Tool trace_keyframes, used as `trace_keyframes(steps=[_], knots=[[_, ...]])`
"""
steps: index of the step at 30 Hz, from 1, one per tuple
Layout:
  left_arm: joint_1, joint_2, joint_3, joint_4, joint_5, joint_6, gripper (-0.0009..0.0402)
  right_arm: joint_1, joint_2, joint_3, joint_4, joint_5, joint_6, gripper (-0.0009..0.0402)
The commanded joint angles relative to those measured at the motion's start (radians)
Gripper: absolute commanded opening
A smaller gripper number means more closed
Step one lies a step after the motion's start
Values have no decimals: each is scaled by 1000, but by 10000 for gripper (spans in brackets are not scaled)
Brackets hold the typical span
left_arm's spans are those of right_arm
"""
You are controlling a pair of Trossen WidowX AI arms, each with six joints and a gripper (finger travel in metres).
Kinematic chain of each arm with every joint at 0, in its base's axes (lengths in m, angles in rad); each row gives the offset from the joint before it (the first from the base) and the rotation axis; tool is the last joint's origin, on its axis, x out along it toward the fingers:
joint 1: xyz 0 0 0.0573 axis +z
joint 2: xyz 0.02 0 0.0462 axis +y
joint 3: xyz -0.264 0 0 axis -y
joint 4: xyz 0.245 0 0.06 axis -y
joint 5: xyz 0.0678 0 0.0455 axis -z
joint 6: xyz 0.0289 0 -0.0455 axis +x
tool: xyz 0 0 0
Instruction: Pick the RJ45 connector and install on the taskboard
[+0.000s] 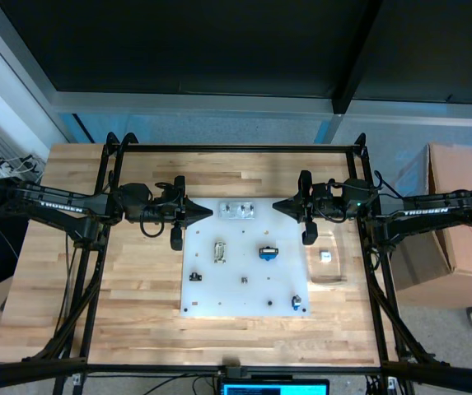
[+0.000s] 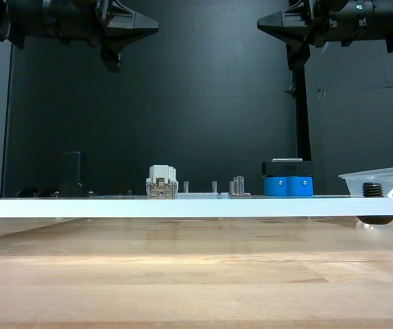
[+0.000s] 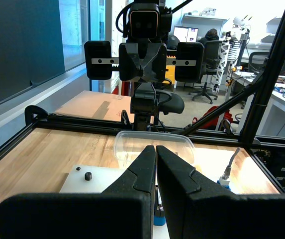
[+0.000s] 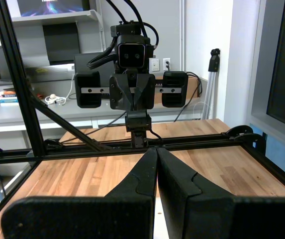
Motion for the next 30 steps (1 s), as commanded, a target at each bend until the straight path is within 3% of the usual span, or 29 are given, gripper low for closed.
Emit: trace_keyframes(steps=[1, 30], knots=[[0, 0, 0, 1, 0, 1, 1, 0, 1, 0, 5, 0, 0, 0], [0, 0, 0, 61, 4, 19, 1, 0, 1, 0, 26, 10, -11, 0]])
